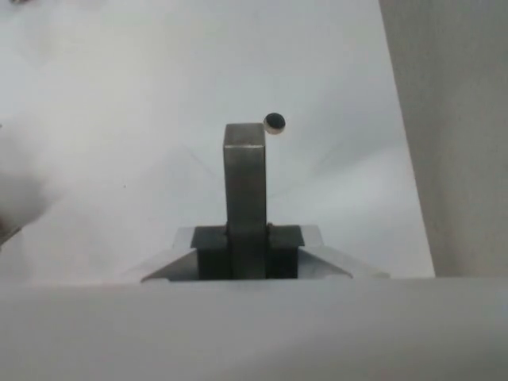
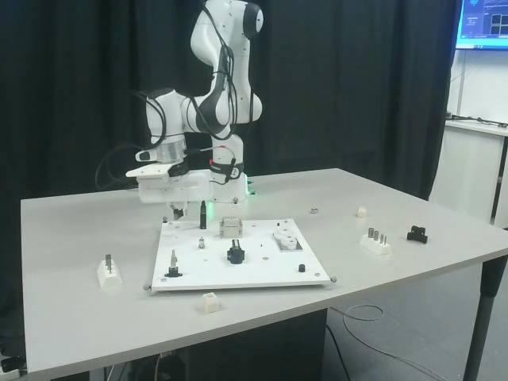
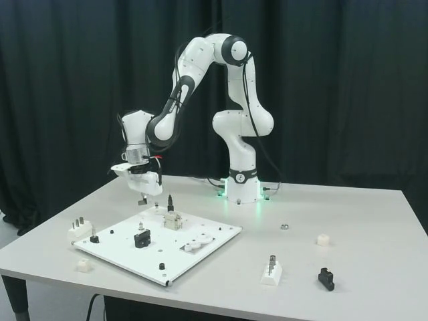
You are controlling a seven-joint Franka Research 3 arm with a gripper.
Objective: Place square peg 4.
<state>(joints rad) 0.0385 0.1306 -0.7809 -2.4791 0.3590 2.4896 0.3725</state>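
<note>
Far left on the desk (image 2: 63, 238), in the first room view: a small white holder (image 2: 109, 275) with one grey pin upright in it, well apart from the arm.

Next along, over the far left corner of the white board (image 2: 262, 274): the wrist, angled down. Holds the square peg (image 1: 244, 186) there, fingers (image 1: 208, 252) closed against two opposite sides of it, gripping one end, with the free end pointing down at the board. Seems to hang clear of the surface, with no contact to be seen. Just beside the peg's tip in the wrist view: a small round black stud (image 1: 274, 122). Cannot tell whether that marks the target. No square hole to be made out beneath the peg.

Further right on the board: a black post (image 2: 203, 214) and a few other small fittings, none touched. Right again, on bare desk: a second white holder (image 2: 375, 244) carrying grey pins, and a black clip (image 2: 417, 233), both well apart from the arm.

Judged from this: pick-up done, peg in hand and brought over the board. Left to do: find and line up with the socket, lower, seat the peg, let go
</note>
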